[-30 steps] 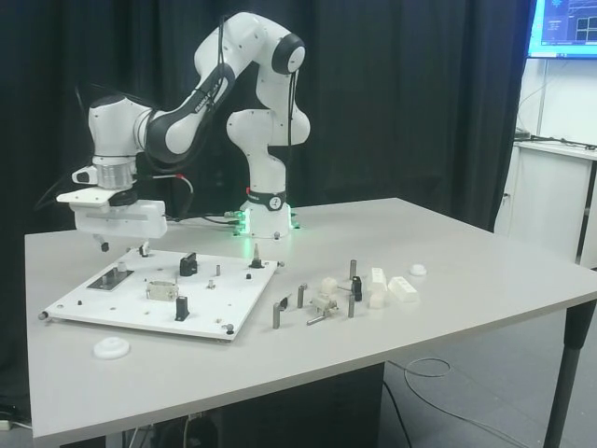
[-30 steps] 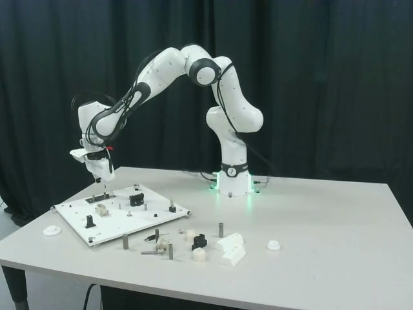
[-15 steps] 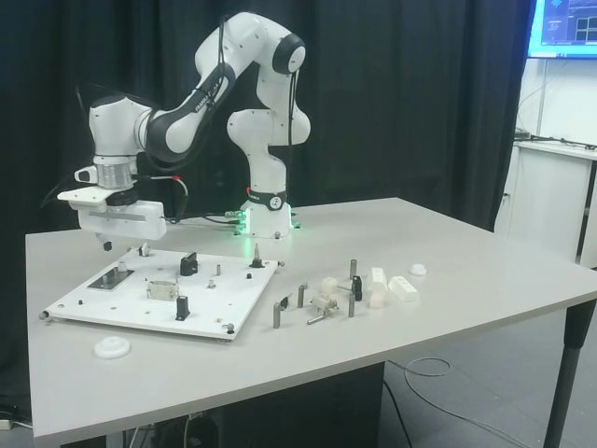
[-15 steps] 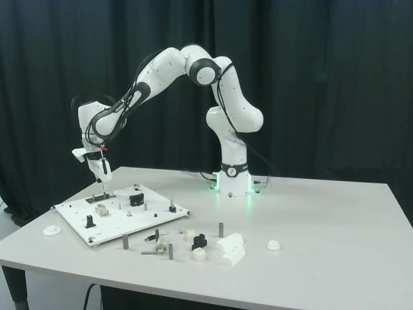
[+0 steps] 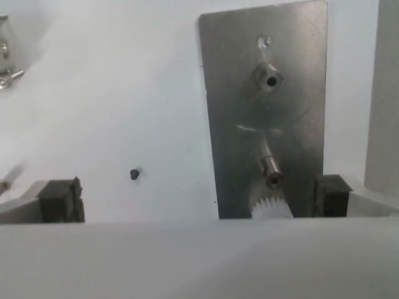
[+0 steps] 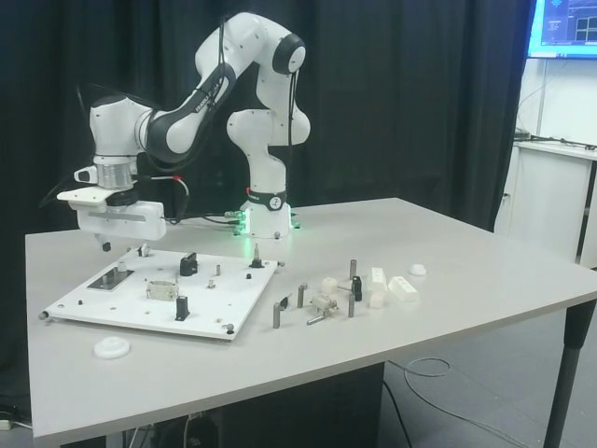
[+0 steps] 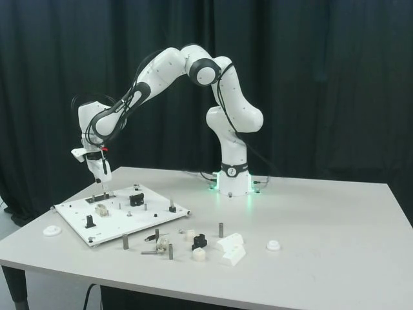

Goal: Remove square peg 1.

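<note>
The white arm (image 6: 201, 93) reaches from its base, lit green at the foot (image 6: 250, 245), over the far corner of the white board (image 6: 215, 303) that lies on the grey table (image 6: 448, 308). The gripper (image 6: 123, 248) hangs just above the board, touching nothing, with its two black fingertips (image 5: 59, 199) spread wide and nothing between them but air. Square peg 1 (image 5: 270, 167) stands upright in the grey metal plate (image 5: 293, 143) set into that corner of the board. In the wrist view it falls between the fingertips, much nearer one than the other, with a white toothed wheel (image 5: 272, 210) just beside its foot and an open hole (image 5: 270, 80) farther along the same plate. In the first room view the peg (image 6: 121, 272) shows as a short stub directly under the gripper. The board also carries two black blocks (image 6: 187, 264), a small metal fixture (image 6: 161, 290) between them and several short upright pins. Beside the board, loose on the table, lie a cluster of grey pegs (image 6: 303, 299) and white blocks (image 6: 378, 285). A white disc (image 6: 111, 347) lies near the table's front edge and a smaller white cap (image 6: 417, 270) sits past the blocks. The second room view shows the gripper (image 7: 103, 183) over the same corner of the board (image 7: 113, 223).
</note>
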